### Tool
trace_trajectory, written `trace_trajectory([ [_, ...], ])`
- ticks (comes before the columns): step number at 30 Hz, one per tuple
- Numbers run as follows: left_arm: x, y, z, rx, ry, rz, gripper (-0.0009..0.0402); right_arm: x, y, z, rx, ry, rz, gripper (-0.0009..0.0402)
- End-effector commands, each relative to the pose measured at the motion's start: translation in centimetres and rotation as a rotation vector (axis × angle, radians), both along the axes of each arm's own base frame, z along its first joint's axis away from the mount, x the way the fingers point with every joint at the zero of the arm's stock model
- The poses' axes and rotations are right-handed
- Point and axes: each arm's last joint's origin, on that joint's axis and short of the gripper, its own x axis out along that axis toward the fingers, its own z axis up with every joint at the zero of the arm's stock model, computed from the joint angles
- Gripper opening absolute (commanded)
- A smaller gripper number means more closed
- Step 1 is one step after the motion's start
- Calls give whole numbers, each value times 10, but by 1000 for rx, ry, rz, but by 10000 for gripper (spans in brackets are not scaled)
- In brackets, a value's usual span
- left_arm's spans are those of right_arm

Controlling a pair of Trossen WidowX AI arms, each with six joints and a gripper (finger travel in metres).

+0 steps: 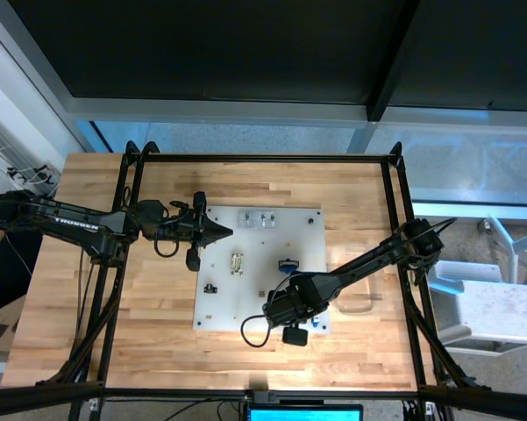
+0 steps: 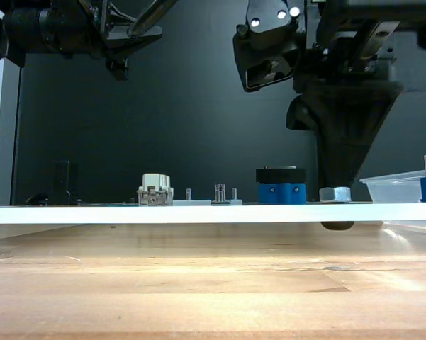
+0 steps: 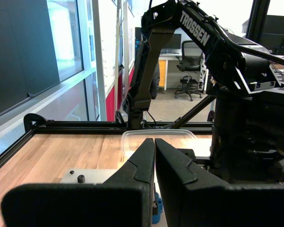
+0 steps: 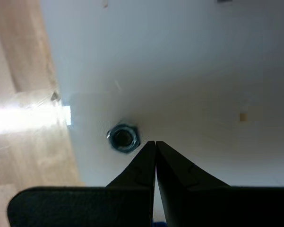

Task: Pick the M12 fastener and fasten on the M12 threads

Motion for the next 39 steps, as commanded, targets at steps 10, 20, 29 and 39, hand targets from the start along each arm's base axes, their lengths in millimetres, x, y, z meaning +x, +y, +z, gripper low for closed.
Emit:
trace_trajectory([
  [10, 0, 0, 0, 0, 0, 0, 0, 0, 1, -2, 24, -2, 3, 0],
  [20, 0, 0, 0, 0, 0, 0, 0, -7, 7, 5, 258, 101, 132, 0],
  [29, 0, 0, 0, 0, 0, 0, 0, -8, 2, 16, 153, 36, 67, 0],
  [39, 0, 0, 0, 0, 0, 0, 0, -3, -1, 3, 2, 6, 25, 0],
])
